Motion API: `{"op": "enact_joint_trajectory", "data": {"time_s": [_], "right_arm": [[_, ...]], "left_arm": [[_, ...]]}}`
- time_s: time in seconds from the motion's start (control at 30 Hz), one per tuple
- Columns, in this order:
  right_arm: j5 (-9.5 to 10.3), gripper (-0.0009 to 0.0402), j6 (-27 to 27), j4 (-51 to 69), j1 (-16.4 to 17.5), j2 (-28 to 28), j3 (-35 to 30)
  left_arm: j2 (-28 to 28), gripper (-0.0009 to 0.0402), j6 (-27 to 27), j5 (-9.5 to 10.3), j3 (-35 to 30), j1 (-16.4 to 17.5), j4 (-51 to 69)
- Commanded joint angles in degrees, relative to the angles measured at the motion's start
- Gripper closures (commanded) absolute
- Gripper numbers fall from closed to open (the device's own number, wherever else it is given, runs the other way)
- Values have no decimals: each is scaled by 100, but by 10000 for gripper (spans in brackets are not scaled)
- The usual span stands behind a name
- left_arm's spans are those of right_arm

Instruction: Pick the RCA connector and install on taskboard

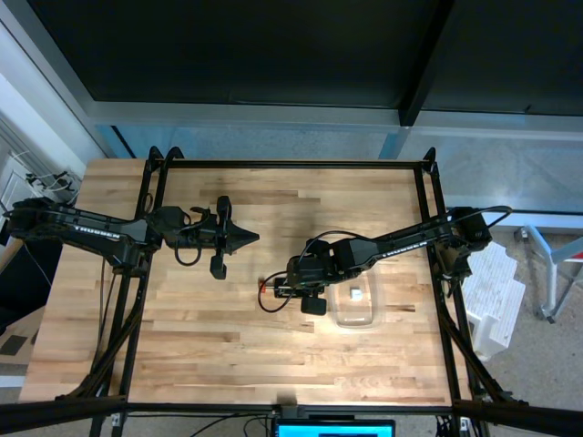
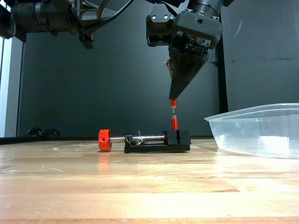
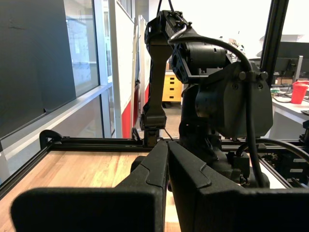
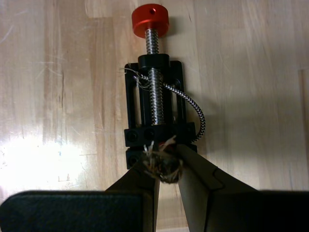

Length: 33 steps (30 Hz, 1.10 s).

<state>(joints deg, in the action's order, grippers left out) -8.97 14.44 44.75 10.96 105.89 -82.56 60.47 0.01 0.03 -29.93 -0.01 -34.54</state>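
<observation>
Black taskboard [image 4: 153,133], red knob [image 4: 150,19], black-and-white braided cable [image 4: 193,108]. Red-and-silver RCA connector [image 2: 173,108] in the black right gripper [image 2: 173,99] above it. The left gripper [image 1: 250,238] at 9 o'clock is black too.

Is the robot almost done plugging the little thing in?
Picking looks done: the right gripper is shut on the RCA connector. In hand: it hangs directly above the red post on the taskboard. Still to do: push it in and let go; I can't tell if they touch yet. The left gripper sits shut, apart at the left.
</observation>
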Motion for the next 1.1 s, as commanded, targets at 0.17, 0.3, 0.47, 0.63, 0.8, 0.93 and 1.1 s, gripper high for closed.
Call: {"op": "enact_joint_trajectory", "data": {"time_s": [0.17,0.3,0.47,0.63,0.8,0.93,1.1], "right_arm": [[-2,392,4,-37,0,0,74],[-4,392,2,-57,0,0,74],[-4,392,0,-72,-9,15,79],[-2,392,-2,-118,-11,76,79],[0,392,-2,-157,-17,131,79],[0,392,-2,-170,-17,153,79],[-2,392,-2,-179,-22,153,118]], "left_arm": [[2,393,0,0,-2,2,0],[2,393,0,0,-2,0,0],[2,393,0,0,-2,0,0],[2,393,0,0,-2,2,0],[2,393,0,0,-2,0,0],[2,393,0,0,-2,0,0],[2,393,0,0,-2,2,0]]}}
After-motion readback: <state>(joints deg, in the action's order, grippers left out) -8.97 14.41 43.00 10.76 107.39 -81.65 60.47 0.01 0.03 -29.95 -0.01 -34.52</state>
